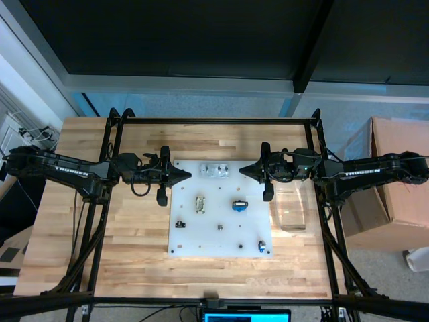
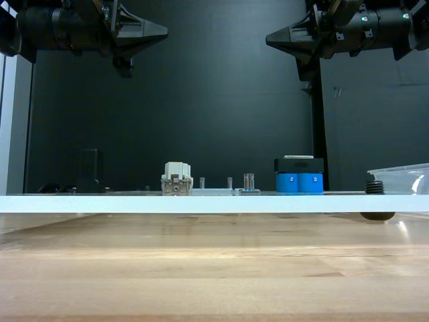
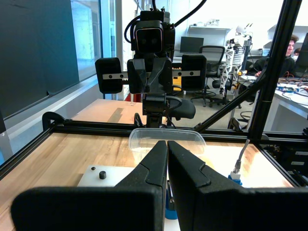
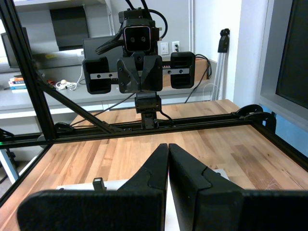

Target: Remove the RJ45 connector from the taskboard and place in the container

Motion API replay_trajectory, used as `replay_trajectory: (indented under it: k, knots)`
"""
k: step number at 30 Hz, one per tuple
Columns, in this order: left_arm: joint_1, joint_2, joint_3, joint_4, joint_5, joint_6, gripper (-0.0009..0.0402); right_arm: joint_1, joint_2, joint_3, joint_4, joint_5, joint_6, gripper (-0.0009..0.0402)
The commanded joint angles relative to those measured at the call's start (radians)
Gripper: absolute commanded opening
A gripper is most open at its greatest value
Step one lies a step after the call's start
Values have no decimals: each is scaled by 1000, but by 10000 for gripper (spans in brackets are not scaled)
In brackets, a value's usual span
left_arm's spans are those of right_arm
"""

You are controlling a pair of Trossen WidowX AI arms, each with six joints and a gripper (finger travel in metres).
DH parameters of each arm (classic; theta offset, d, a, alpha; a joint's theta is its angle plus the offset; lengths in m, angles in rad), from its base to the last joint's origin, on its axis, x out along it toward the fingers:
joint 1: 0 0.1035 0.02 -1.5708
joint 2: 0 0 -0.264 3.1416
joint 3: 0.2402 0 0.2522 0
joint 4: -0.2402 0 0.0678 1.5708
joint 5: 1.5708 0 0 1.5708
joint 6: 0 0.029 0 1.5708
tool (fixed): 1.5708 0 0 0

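The white taskboard (image 1: 201, 241) lies mid-table. A clear, translucent part that I take for the RJ45 connector (image 1: 216, 171) rests near the board's far edge, between the two gripper tips and below them. I cannot tell how deep it sits in its seat. My left gripper (image 1: 188, 176) hovers high over the board's far left corner, shut and holding nothing. My right gripper (image 1: 241, 170) faces it from the right at the same height, also shut and holding nothing. The clear plastic container (image 1: 293, 209) stands on the table just right of the board.
The board also carries a beige connector (image 1: 199, 204), a blue block with a black top (image 1: 239, 205), a small pin (image 1: 220, 227) and a cabled plug (image 1: 262, 247) at the near right corner. Black frame rails (image 1: 214, 121) ring the table. A cardboard box (image 1: 395, 194) stands at the far right.
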Motion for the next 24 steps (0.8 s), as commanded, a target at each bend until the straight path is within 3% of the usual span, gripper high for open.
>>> replay_trajectory:
  k: [1, 24]
  knots:
    - [0, 0, 0, 0, 0, 0, 0, 0, 0, 0, 0, 0, 0, 0]
    - [0, 0, 0, 0, 0, 0, 0, 2, 0, 6, -4, -21, 1, 0]
